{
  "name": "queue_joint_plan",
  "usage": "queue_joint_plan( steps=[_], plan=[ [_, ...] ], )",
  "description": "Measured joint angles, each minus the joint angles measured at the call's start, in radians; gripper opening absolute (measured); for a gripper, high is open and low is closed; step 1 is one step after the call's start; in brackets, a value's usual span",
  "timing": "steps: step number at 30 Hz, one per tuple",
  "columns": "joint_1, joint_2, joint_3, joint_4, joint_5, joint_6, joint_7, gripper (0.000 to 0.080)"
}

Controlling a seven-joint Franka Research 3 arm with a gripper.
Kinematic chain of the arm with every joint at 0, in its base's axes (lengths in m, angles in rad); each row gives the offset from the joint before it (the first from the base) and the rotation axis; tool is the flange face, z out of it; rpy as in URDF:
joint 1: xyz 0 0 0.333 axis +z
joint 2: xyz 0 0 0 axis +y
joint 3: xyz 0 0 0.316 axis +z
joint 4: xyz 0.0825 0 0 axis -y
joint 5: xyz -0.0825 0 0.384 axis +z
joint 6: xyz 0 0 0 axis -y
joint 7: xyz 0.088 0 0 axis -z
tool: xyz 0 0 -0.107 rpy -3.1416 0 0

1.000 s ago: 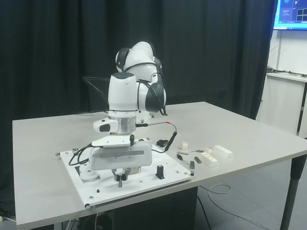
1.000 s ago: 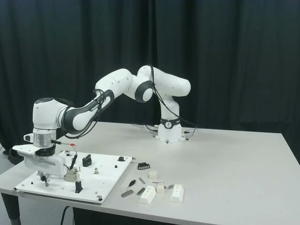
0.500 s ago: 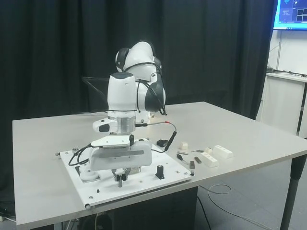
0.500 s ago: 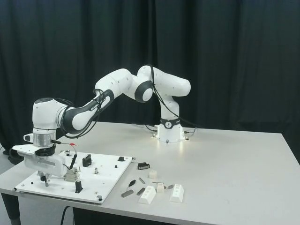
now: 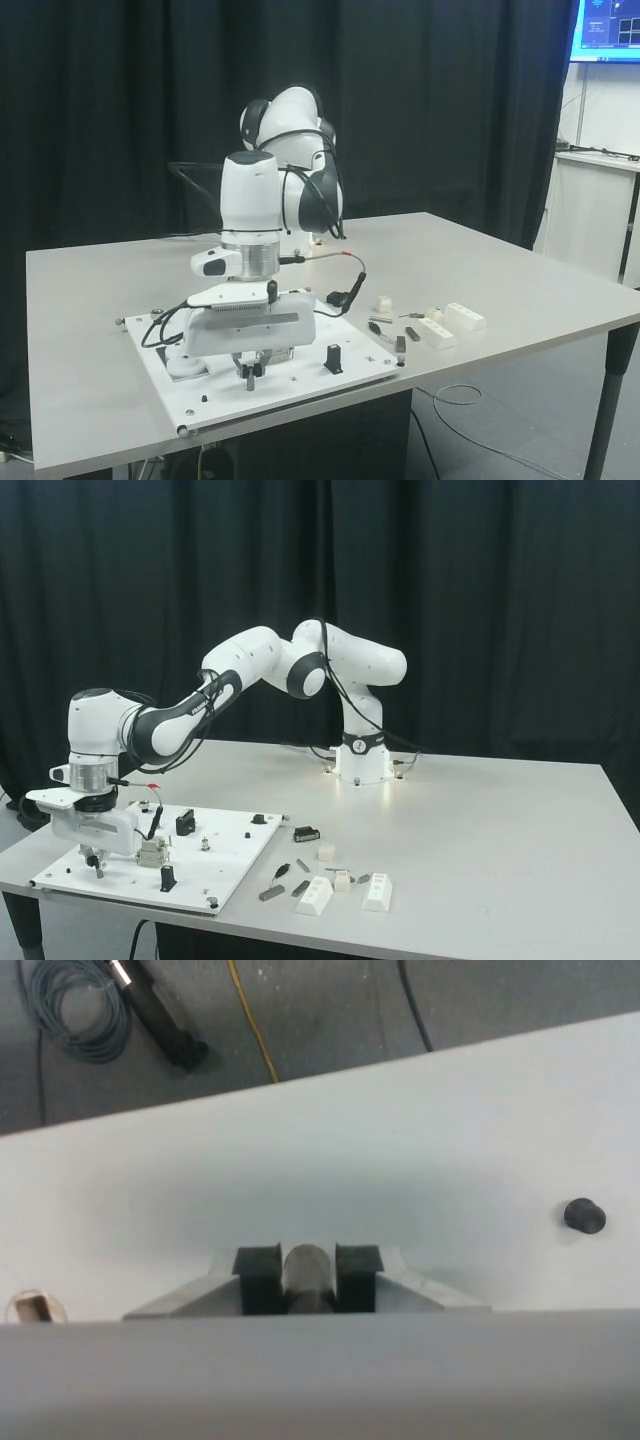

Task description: Remove round peg 3.

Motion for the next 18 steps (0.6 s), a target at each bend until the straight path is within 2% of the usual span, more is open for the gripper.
queue_joint_plan(
  steps=[9, 18],
  plan=[
    [-0.002, -0.004, 0.000, 0.000, 0.006, -0.006, -0.026, 0.0109],
    [-0.002, -0.026, -0.007, 0.001, 0.005, -0.019, -0.059, 0.0109]
  ],
)
